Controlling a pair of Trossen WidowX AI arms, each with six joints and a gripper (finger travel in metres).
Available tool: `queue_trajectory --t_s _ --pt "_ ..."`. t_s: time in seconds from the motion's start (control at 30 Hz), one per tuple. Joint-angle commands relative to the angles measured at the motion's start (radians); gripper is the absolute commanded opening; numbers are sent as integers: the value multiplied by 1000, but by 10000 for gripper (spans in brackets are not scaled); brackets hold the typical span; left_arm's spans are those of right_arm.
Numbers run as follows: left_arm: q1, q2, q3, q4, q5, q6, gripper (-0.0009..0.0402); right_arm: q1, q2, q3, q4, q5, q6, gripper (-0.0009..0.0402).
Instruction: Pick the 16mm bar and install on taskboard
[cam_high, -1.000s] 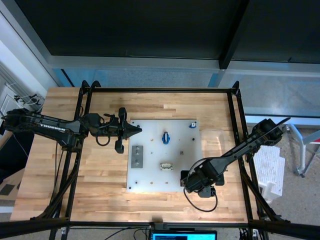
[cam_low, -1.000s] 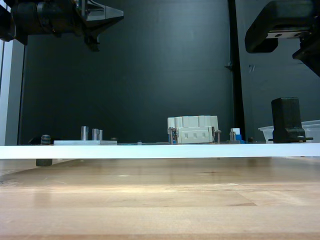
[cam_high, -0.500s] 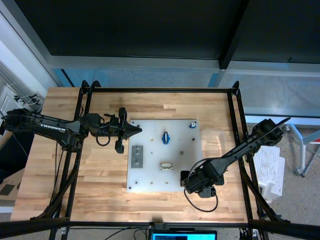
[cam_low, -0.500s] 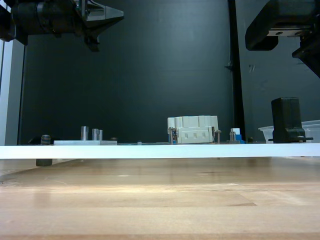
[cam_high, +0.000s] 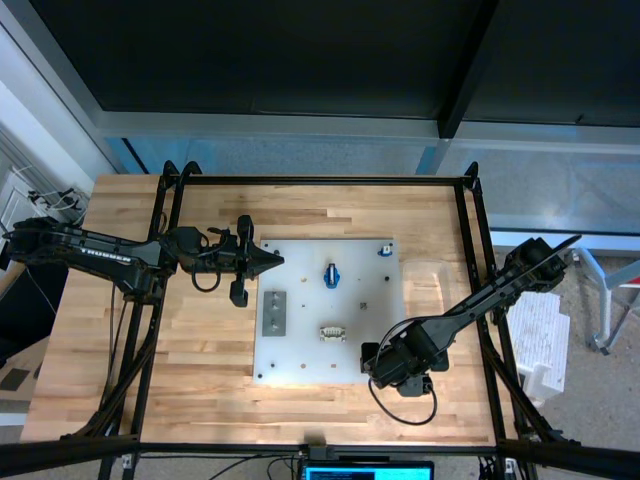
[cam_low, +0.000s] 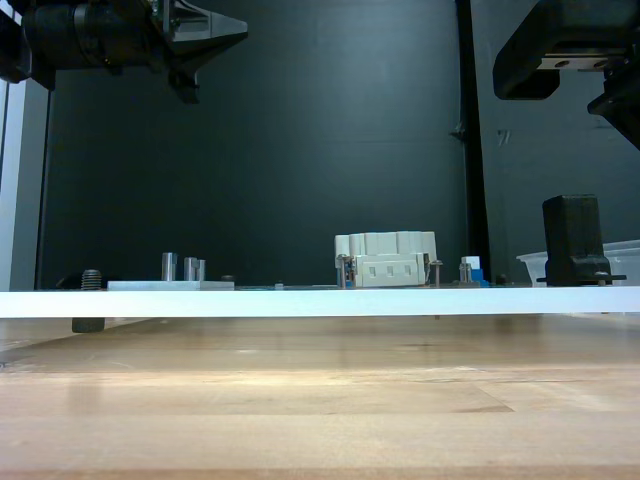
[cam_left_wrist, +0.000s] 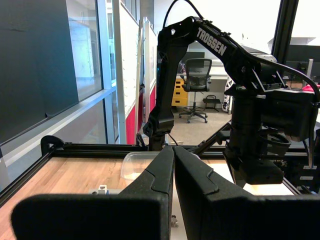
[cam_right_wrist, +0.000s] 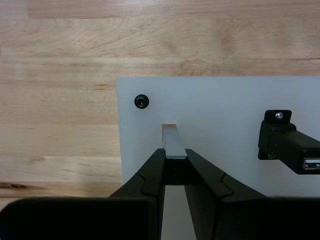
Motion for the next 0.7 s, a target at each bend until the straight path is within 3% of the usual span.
queue_trajectory --t_s 0.03,0.7 --pt "0 0 0 0 0 0 0 2 0 0 0 -1 2 0" --pt "0 0 0 0 0 0 0 5 6 -4 7 -1 13 0"
